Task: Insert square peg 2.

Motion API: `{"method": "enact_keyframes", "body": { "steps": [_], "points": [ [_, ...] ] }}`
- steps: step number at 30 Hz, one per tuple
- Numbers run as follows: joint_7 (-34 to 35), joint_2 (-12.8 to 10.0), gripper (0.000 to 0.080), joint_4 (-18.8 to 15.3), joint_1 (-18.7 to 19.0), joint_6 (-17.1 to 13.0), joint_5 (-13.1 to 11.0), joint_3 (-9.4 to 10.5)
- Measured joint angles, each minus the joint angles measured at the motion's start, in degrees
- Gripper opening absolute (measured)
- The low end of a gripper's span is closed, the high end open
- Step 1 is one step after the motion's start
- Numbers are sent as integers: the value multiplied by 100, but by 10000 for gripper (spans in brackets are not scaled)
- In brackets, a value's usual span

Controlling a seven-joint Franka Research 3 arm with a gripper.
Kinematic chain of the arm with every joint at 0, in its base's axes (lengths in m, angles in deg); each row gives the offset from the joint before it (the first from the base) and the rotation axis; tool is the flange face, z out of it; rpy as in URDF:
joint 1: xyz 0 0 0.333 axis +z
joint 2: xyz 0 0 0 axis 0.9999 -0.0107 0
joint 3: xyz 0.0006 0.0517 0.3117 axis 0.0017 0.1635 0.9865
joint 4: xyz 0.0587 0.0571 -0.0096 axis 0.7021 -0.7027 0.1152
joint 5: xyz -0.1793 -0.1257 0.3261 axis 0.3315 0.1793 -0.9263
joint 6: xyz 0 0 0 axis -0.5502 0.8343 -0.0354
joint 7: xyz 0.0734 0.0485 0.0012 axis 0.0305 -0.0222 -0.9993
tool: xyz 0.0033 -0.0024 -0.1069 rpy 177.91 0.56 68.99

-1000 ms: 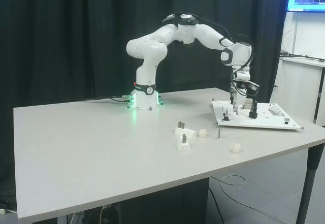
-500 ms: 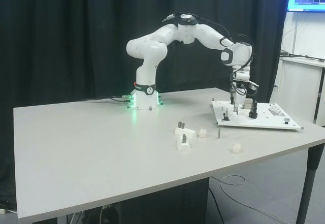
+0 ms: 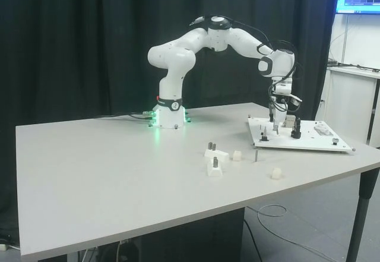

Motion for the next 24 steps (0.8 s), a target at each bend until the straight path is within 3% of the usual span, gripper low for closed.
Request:
{"method": "enact_keyframes", "body": {
  "steps": [24],
  "points": [
    [99, 0, 75, 33, -9, -4, -72, 69]
  ]
}}
